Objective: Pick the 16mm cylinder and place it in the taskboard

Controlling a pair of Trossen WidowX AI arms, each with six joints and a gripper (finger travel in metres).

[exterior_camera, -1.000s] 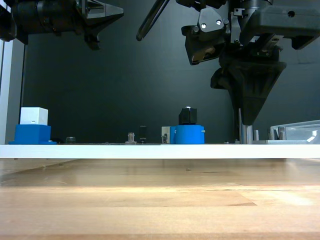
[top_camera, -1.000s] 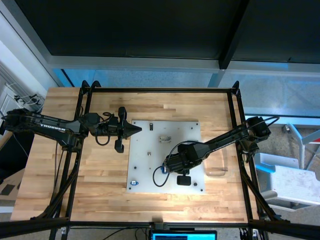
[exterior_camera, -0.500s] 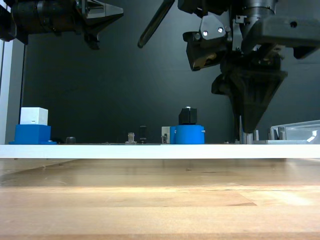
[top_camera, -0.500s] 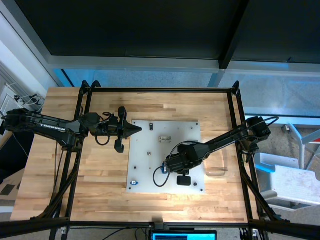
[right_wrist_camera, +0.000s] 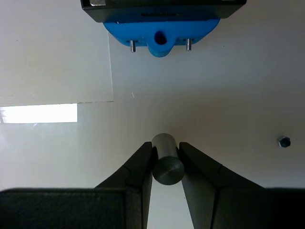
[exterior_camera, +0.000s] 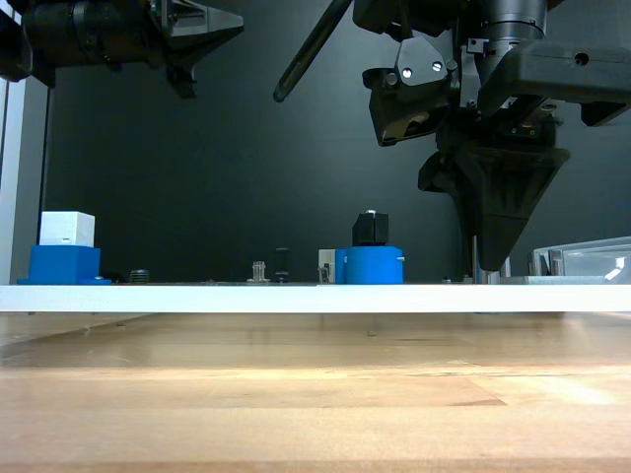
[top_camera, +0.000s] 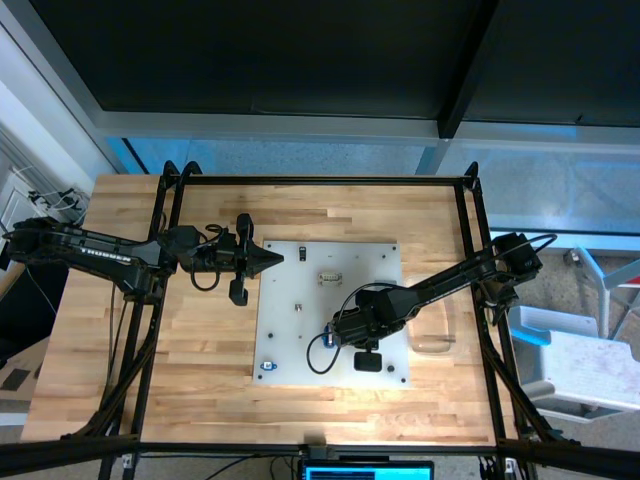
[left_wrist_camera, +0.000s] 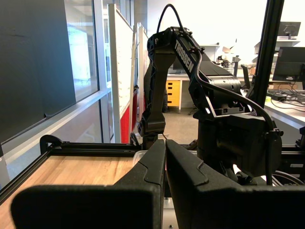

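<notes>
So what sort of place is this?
Probably a robotics lab: wooden bench, taskboard, desks with monitors behind. Left gripper hangs shut over the board's left edge; right gripper holds the 16mm cylinder over it.

16mm cylinder (right_wrist_camera: pixel 167 164): short grey metal peg with a smooth round end face, clamped between the fingertips of the right gripper (right_wrist_camera: pixel 166 149)
pose: upright, in line with those fingers; contact with the plate unclear
taskboard (top_camera: pixel 290 340): flat white square plate, level, directly beneath the right gripper; its left edge lies under the closed left gripper (top_camera: pixel 275 258)
</notes>
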